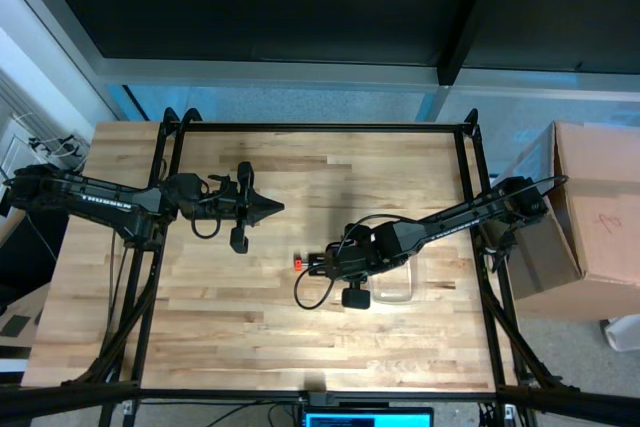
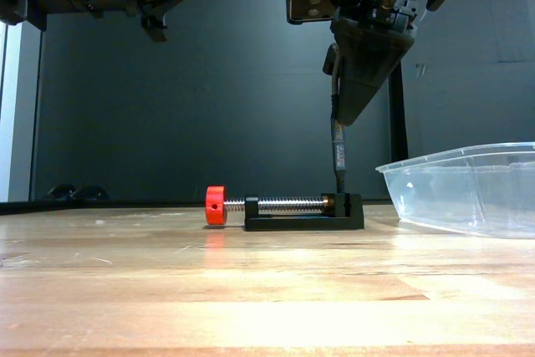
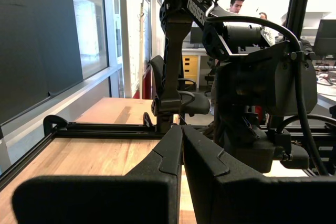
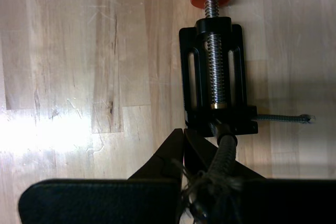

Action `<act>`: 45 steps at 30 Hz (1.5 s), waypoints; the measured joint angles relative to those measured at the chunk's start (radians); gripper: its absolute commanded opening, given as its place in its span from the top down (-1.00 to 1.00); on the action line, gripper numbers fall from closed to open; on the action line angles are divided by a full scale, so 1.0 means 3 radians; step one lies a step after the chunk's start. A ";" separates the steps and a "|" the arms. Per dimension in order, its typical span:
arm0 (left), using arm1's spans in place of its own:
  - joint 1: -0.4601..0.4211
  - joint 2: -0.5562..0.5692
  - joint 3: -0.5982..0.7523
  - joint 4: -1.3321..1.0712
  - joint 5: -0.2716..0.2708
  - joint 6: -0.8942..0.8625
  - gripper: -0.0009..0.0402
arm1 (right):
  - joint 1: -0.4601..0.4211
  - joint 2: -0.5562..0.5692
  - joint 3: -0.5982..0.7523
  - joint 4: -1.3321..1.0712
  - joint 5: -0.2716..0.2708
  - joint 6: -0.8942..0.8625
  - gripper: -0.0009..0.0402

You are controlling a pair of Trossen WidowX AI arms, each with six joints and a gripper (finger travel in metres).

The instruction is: Remove the USB-C connector from the USB-C receptacle and place in the container

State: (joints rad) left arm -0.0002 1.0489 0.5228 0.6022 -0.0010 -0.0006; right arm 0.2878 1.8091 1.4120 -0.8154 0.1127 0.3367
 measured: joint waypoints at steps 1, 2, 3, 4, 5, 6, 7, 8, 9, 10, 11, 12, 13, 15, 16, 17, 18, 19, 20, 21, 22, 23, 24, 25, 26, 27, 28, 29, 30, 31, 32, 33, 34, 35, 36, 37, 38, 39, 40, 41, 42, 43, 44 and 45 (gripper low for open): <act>0.0000 0.0000 0.0000 0.0001 0.0000 0.0001 0.96 | 0.0000 0.0000 0.0000 0.0000 0.0000 0.0000 0.96; 0.0000 0.0000 0.0000 0.0001 0.0000 0.0001 0.96 | 0.0000 0.0000 0.0000 -0.0001 0.0000 0.0000 0.96; 0.0000 0.0000 0.0000 0.0001 0.0000 0.0000 0.96 | 0.0000 0.0000 0.0000 -0.0003 -0.0001 0.0000 0.96; 0.0000 0.0000 -0.0001 0.0000 0.0000 0.0001 0.96 | 0.0001 0.0000 0.0000 -0.0004 0.0000 0.0000 0.96; 0.0000 0.0000 -0.0001 0.0000 0.0000 0.0000 0.96 | 0.0001 0.0000 0.0000 -0.0004 -0.0001 0.0000 0.96; 0.0000 0.0000 0.0000 0.0001 0.0000 0.0001 0.96 | 0.0001 0.0000 0.0000 -0.0004 -0.0001 0.0000 0.96; 0.0000 0.0000 -0.0001 0.0001 0.0000 0.0001 0.96 | 0.0001 0.0000 0.0000 -0.0004 -0.0001 -0.0001 0.96; 0.0000 0.0000 -0.0001 0.0000 0.0000 0.0001 0.96 | 0.0001 0.0000 0.0000 -0.0004 -0.0001 0.0000 0.96; 0.0000 0.0000 0.0000 0.0000 0.0001 0.0001 0.96 | 0.0001 0.0000 0.0000 -0.0005 -0.0001 -0.0001 0.96; 0.0000 0.0000 -0.0001 0.0001 0.0001 0.0001 0.96 | 0.0001 0.0000 0.0000 -0.0005 -0.0003 0.0000 0.96; 0.0000 0.0000 -0.0001 0.0000 0.0000 0.0000 0.96 | 0.0001 0.0000 0.0000 -0.0006 -0.0003 -0.0001 0.96; 0.0000 0.0000 -0.0001 0.0001 0.0000 0.0000 0.96 | 0.0001 0.0000 0.0000 -0.0006 -0.0003 -0.0001 0.96; 0.0000 0.0000 0.0000 0.0001 0.0001 0.0001 0.96 | 0.0001 -0.0004 0.0000 -0.0006 -0.0003 -0.0004 0.96; 0.0000 0.0000 -0.0001 0.0001 0.0000 0.0001 0.96 | 0.0001 -0.0025 0.0000 -0.0008 -0.0003 -0.0006 0.96; 0.0000 0.0000 -0.0001 0.0001 0.0000 0.0001 0.96 | 0.0001 -0.0045 0.0000 -0.0009 -0.0001 -0.0008 0.96; 0.0000 0.0000 -0.0001 0.0001 0.0000 0.0000 0.96 | 0.0001 -0.0067 0.0000 -0.0009 -0.0003 -0.0009 0.96; 0.0000 0.0000 0.0000 0.0001 0.0000 0.0000 0.96 | 0.0001 -0.0093 0.0000 -0.0011 -0.0004 -0.0010 0.96; 0.0000 0.0000 -0.0001 0.0001 0.0000 0.0000 0.96 | 0.0001 -0.0120 0.0000 -0.0018 -0.0005 -0.0015 0.96; 0.0000 0.0000 -0.0001 0.0001 0.0001 0.0001 0.96 | 0.0001 -0.0144 0.0000 -0.0034 -0.0005 -0.0017 0.96; 0.0000 0.0000 -0.0001 0.0001 0.0001 0.0000 0.96 | 0.0001 -0.0170 0.0000 -0.0058 -0.0005 -0.0018 0.96; 0.0000 0.0000 0.0000 0.0001 0.0001 0.0001 0.96 | 0.0001 -0.0197 0.0000 -0.0085 -0.0004 -0.0025 0.96; 0.0000 0.0000 -0.0001 0.0000 0.0001 0.0001 0.96 | 0.0001 -0.0234 0.0000 -0.0114 -0.0004 -0.0031 0.96; 0.0000 0.0000 -0.0001 0.0001 0.0000 0.0001 0.96 | 0.0001 -0.0270 0.0000 -0.0142 -0.0004 -0.0032 0.96; 0.0000 0.0000 -0.0001 0.0001 0.0000 0.0001 0.96 | 0.0001 -0.0306 0.0000 -0.0173 -0.0003 -0.0038 0.96; 0.0000 0.0000 0.0000 0.0001 0.0000 0.0000 0.96 | 0.0000 -0.0343 0.0000 -0.0207 -0.0001 -0.0042 0.96; 0.0000 0.0000 0.0000 0.0001 0.0001 0.0001 0.96 | 0.0000 -0.0375 0.0000 -0.0234 -0.0001 -0.0045 0.96; 0.0000 0.0000 0.0000 0.0000 0.0000 0.0001 0.96 | 0.0000 -0.0407 0.0000 -0.0256 -0.0001 -0.0047 0.96; 0.0000 0.0000 -0.0001 0.0001 0.0001 0.0000 0.96 | 0.0000 -0.0440 0.0000 -0.0284 -0.0001 -0.0055 0.96; 0.0000 0.0000 0.0000 0.0001 0.0000 0.0001 0.96 | 0.0000 -0.0478 0.0000 -0.0319 -0.0001 -0.0062 0.96; 0.0000 0.0000 0.0000 0.0001 0.0001 0.0001 0.96 | 0.0000 -0.0518 0.0000 -0.0356 -0.0001 -0.0069 0.96; 0.0000 0.0000 0.0000 0.0001 0.0000 0.0001 0.96 | 0.0000 -0.0558 0.0000 -0.0395 0.0000 -0.0071 0.96; 0.0000 0.0000 0.0000 0.0000 0.0000 0.0001 0.96 | -0.0001 -0.0593 0.0000 -0.0427 0.0000 -0.0075 0.96; 0.0000 0.0000 0.0000 0.0000 0.0000 0.0001 0.96 | -0.0003 -0.0621 0.0000 -0.0454 0.0000 -0.0083 0.96; 0.0000 0.0000 -0.0001 0.0001 0.0001 0.0001 0.96 | -0.0003 -0.0642 0.0000 -0.0474 0.0000 -0.0094 0.96; 0.0000 0.0000 -0.0001 0.0001 0.0001 0.0000 0.96 | -0.0004 -0.0654 -0.0001 -0.0486 -0.0001 -0.0097 0.96; 0.0000 0.0000 -0.0001 0.0001 0.0001 0.0001 0.96 | -0.0004 -0.0662 -0.0005 -0.0495 -0.0001 -0.0107 0.96; 0.0000 0.0000 -0.0001 0.0001 0.0001 0.0001 0.96 | -0.0006 -0.0665 -0.0006 -0.0515 0.0000 -0.0108 0.96; 0.0000 0.0000 -0.0001 0.0000 0.0001 0.0000 0.96 | -0.0006 -0.0666 -0.0006 -0.0529 0.0000 -0.0121 0.96; 0.0000 0.0000 0.0000 0.0001 0.0001 0.0001 0.96 | -0.0006 -0.0666 -0.0006 -0.0529 0.0000 -0.0126 0.96; 0.0000 0.0000 0.0000 0.0000 0.0001 0.0001 0.96 | -0.0006 -0.0666 -0.0006 -0.0530 0.0000 -0.0131 0.96; 0.0000 0.0000 -0.0001 0.0001 0.0000 0.0001 0.96 | -0.0006 -0.0666 -0.0006 -0.0533 0.0000 -0.0136 0.96; 0.0000 0.0000 0.0000 0.0000 0.0001 0.0001 0.96 | -0.0006 -0.0666 -0.0006 -0.0533 0.0000 -0.0140 0.96; 0.0000 0.0000 0.0000 0.0000 0.0001 0.0001 0.96 | -0.0006 -0.0666 -0.0006 -0.0533 0.0000 -0.0140 0.96; 0.0000 0.0000 0.0000 0.0000 0.0001 0.0001 0.96 | -0.0006 -0.0666 -0.0006 -0.0533 0.0000 -0.0140 0.95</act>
